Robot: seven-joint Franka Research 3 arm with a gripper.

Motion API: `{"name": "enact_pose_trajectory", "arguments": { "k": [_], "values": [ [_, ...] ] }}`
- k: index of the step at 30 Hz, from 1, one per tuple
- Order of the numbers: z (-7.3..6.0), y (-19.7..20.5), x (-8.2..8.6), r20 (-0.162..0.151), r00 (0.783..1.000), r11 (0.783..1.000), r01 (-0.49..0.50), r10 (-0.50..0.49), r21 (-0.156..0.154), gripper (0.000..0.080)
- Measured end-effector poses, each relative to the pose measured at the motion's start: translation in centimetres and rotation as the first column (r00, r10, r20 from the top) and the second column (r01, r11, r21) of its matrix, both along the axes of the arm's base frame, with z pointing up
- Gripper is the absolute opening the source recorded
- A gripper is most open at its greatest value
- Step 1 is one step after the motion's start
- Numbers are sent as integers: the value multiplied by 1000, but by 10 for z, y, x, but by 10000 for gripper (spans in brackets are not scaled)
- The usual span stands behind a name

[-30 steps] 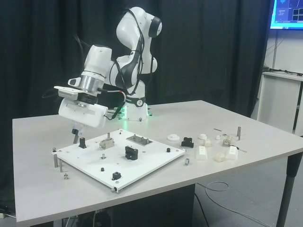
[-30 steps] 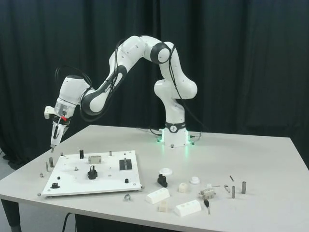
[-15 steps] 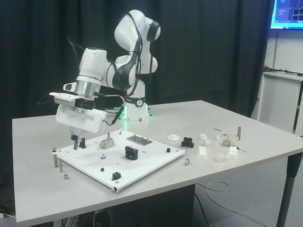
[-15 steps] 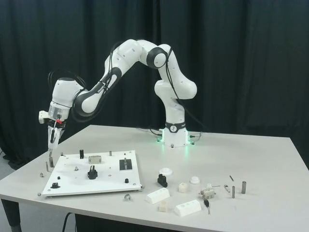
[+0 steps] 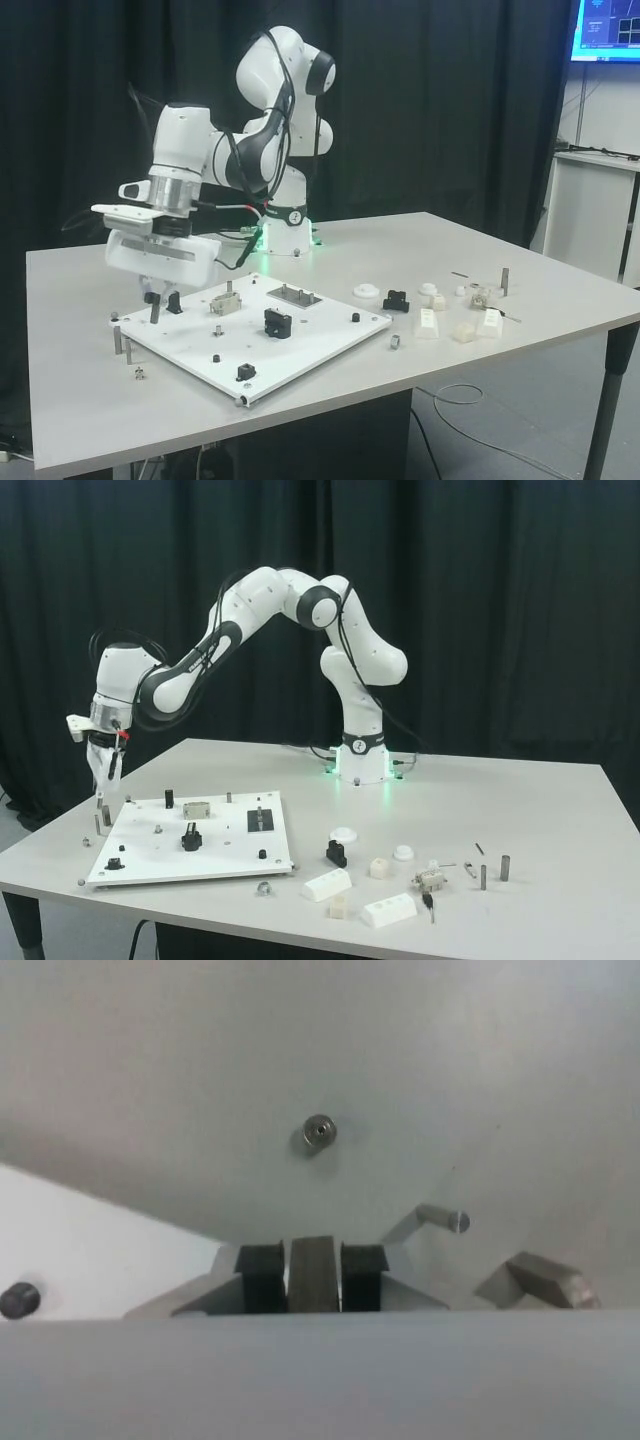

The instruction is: Place square peg 3.

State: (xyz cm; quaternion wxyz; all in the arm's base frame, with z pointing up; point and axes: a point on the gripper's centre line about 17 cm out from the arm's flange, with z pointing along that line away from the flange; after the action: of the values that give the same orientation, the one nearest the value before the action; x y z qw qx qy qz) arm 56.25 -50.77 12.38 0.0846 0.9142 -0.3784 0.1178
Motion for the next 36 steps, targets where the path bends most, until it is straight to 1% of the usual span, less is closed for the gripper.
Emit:
{"name": "enact_pose_trajectory", "arguments": {
  "k": [7,11,18,27,36],
  "values": [
    [-10,-2,6,-25,992,992,-126,125,-11,116],
    [-16,-3,10,-28,987,987,-160,160,-12,116],
    [-27,-5,16,-16,989,989,-146,146,-5,116],
    [-36,-7,22,23,996,996,-85,85,19,116],
    [-46,-7,26,25,998,998,-58,57,25,116]
  ]
}}
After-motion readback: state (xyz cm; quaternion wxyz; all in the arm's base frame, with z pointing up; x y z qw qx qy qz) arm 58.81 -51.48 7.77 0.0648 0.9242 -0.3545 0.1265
